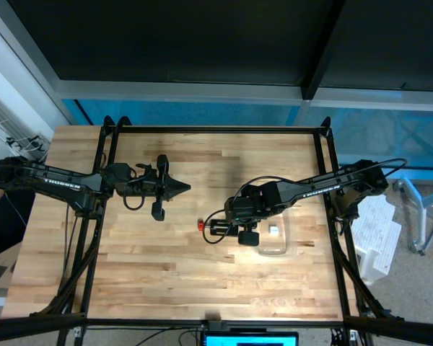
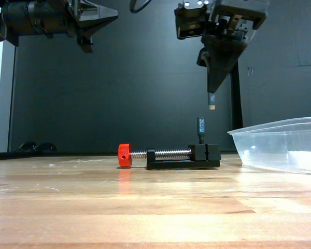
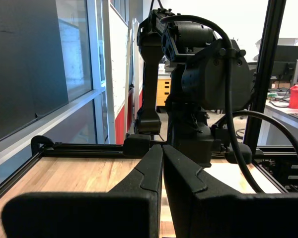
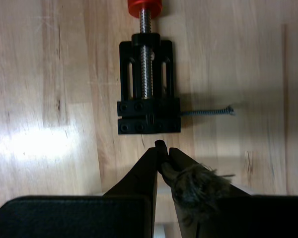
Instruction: Pick the usb-c connector and install on the hub
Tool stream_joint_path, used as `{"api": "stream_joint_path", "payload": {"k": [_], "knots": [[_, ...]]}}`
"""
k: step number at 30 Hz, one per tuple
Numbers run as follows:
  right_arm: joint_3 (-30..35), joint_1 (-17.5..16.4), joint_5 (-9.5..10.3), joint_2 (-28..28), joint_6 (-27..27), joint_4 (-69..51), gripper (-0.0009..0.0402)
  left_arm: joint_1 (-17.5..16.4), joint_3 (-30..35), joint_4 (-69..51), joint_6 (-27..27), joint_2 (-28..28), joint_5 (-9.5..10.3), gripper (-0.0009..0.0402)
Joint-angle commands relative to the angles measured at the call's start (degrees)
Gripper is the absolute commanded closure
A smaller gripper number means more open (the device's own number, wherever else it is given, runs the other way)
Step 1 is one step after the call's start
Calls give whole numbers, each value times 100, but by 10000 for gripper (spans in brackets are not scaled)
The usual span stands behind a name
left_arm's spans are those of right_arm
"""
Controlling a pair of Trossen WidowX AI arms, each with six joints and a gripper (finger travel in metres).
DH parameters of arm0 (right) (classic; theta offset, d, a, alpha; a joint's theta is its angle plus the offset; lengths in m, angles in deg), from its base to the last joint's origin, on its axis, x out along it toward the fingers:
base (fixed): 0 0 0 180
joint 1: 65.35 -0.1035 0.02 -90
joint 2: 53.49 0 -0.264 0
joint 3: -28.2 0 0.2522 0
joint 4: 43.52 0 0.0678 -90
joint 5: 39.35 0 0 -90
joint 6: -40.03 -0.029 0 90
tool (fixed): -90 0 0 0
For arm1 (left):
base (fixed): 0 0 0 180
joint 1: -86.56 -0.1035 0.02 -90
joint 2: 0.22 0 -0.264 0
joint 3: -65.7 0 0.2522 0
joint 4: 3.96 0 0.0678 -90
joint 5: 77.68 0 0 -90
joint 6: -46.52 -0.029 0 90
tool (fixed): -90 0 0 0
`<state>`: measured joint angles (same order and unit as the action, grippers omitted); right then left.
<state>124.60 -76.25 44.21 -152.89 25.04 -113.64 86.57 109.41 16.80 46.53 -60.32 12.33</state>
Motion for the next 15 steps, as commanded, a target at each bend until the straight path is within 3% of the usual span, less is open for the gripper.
{"api": "stream_joint_path", "payload": {"k": [1,15], "knots": [[129,4,0,-133,13,2,393,-2,0,2,0,0,0,393],[256,26,2,-326,55,61,393,-2,0,2,0,0,0,393]]}}
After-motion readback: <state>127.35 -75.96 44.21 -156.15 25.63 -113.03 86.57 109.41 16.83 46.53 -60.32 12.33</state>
